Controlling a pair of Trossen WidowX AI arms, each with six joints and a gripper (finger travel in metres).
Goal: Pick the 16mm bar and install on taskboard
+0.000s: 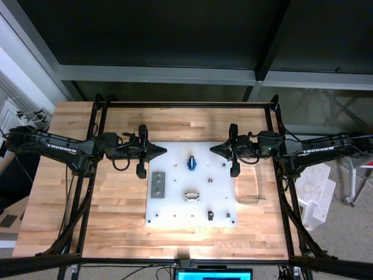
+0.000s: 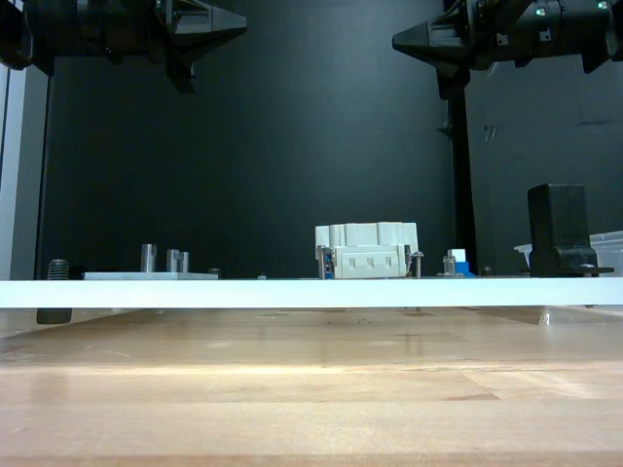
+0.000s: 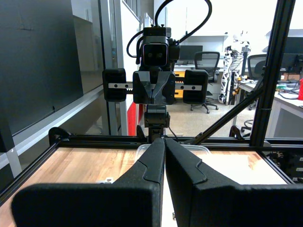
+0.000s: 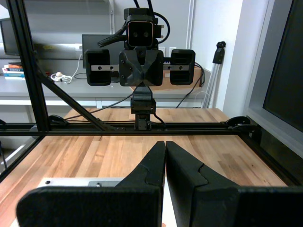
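- Left pincer [image 1: 163, 150]: fingers pressed together, nothing in it. It hangs high over the far-left part of the taskboard [image 1: 175, 217], tip pointing right.
- Right pincer [image 1: 213, 149]: also pressed together and empty, high over the board's far-right part, tip pointing left. The two face each other, well apart.
- 16mm bar: cannot tell where it is. Neither pincer has it. Short metal pins [image 2: 148, 257] stand upright on the grey plate [image 1: 158, 184] at the board's left. I can't say whether any of them is the bar or its seat.
- Also on the board: blue part [image 1: 192, 163] far centre, white connector [image 1: 192, 197] in the middle, black block [image 1: 211, 216] near right. A clear tray [image 1: 252, 189] sits on the counter [image 1: 116, 192] just right of the board.
- Step, my read: pick not started, both arms parked up high.
- Next: locate the bar, spread one pincer, bring it down around the bar and close on it. Then line the bar up over its seat and press it straight in.
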